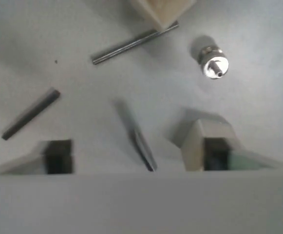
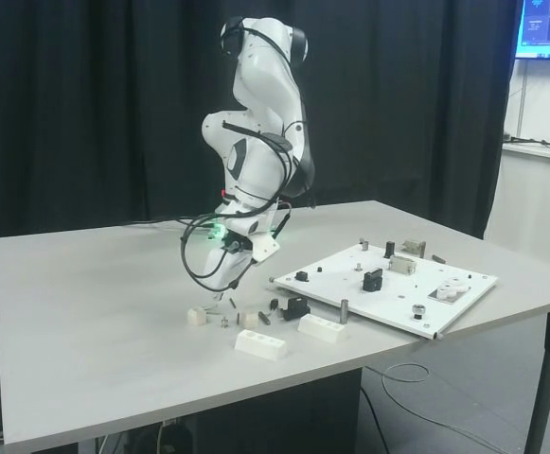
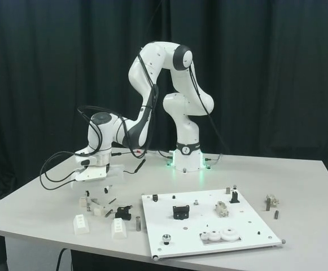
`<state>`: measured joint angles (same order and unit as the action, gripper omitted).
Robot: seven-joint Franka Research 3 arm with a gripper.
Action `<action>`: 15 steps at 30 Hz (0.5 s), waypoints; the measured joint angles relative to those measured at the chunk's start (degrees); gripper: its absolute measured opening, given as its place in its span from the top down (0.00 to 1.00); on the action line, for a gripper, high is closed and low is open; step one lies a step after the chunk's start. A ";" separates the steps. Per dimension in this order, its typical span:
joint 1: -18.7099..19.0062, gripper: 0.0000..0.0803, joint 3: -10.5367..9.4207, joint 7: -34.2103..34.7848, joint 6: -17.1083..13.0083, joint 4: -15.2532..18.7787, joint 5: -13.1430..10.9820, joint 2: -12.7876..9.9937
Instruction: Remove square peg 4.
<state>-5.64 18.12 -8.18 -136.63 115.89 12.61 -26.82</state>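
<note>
Three slim pegs lie loose on the grey table (image 2: 85, 312) under the wrist cam, and that is the main risk: they look alike, so the arm could pick the wrong one. Peg A (image 1: 31, 113) sits outside one finger. Peg B (image 1: 140, 141) lies between the fingers, touching neither. The long rod (image 1: 134, 44) lies further off, its end just beside a block (image 1: 163, 12). A metal fitting (image 1: 212, 61) stands near it.

My guess is peg B is square peg 4, since it is the one under the tool, but no marking shows, so I can't confirm. If so, it is already off the board and down on the table.

Other risks:
- Peg B lies at an angle to the finger line, so closing now would prob. twist or flick it rather than seat it flat.
- It could roll into the nearby clutter.

In the first room view, the gripper (image 2: 225, 297) hangs low just left of centre, close above the loose bits at lower centre. The white board (image 2: 388, 298) is at right, well apart.

Tool: the gripper (image 1: 136, 156) is spread wide and holds nothing. Its fingers (image 1: 58, 156) touch no part and seem to be just above the table. Going lower risks scraping it.
</note>
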 joint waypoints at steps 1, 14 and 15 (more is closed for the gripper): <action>0.01 0.37 0.00 0.00 0.14 -0.18 -0.03 0.00; 0.15 0.01 -0.17 -0.15 3.45 -2.59 -0.81 0.00; 0.15 0.01 -0.21 -0.19 3.64 -2.74 -0.83 0.01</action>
<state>-5.49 17.92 -8.37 -132.99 113.15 11.78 -26.81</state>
